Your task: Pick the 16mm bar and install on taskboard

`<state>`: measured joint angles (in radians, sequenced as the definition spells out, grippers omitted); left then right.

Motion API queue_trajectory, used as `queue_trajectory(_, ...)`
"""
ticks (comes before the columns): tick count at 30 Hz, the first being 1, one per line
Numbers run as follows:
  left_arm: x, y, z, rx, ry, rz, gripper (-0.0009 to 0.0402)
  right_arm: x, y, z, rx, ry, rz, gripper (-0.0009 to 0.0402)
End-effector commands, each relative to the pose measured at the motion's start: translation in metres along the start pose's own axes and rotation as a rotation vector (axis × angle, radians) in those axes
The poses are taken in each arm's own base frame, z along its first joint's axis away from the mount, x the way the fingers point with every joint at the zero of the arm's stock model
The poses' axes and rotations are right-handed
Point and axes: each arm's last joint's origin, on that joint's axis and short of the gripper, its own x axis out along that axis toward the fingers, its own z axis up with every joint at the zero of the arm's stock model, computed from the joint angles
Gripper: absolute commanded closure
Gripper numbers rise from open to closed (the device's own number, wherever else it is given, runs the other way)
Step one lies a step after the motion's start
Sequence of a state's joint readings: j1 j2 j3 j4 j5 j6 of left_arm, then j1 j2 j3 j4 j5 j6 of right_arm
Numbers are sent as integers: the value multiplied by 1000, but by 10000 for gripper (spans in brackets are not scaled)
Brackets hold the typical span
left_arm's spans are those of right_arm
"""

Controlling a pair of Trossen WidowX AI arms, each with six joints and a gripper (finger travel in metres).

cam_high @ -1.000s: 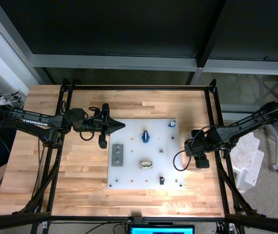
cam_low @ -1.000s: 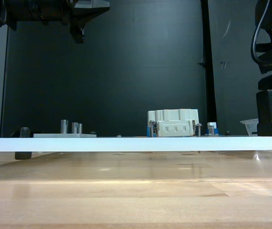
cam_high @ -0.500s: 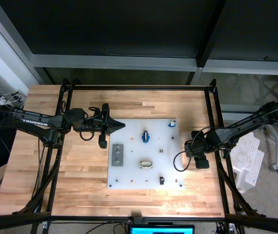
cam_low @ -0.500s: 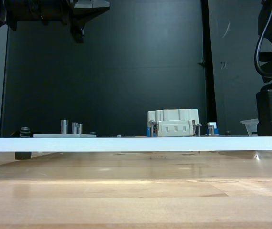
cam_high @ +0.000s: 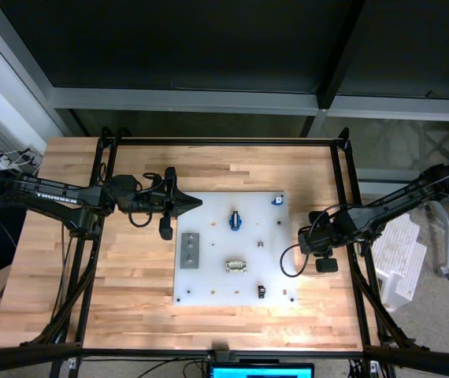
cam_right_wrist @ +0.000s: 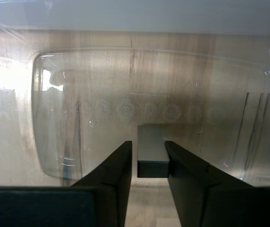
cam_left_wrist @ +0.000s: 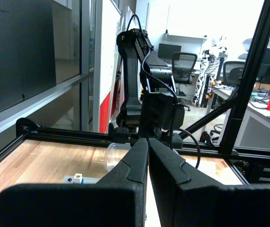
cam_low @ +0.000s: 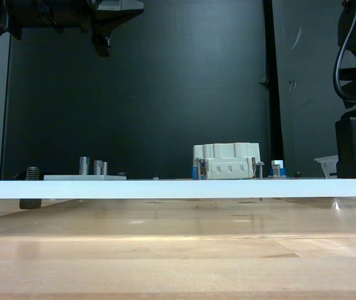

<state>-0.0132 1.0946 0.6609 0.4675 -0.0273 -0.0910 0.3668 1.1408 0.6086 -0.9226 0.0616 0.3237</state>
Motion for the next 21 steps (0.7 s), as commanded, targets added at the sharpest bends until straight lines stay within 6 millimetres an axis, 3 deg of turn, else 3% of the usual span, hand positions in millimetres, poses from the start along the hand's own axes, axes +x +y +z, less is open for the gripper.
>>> queue_trajectory(1, 0, 0, 0, 0, 0, 0, 393, 0, 0, 0, 0, 1, 1, 334)
queue_trajectory(9, 0, 0, 0, 0, 0, 0, 393, -1, 0, 0, 0, 0, 1, 396)
queue_trajectory(21, 0, 0, 0, 0, 0, 0, 393, -22, 2, 12, 2, -31, 12, 393)
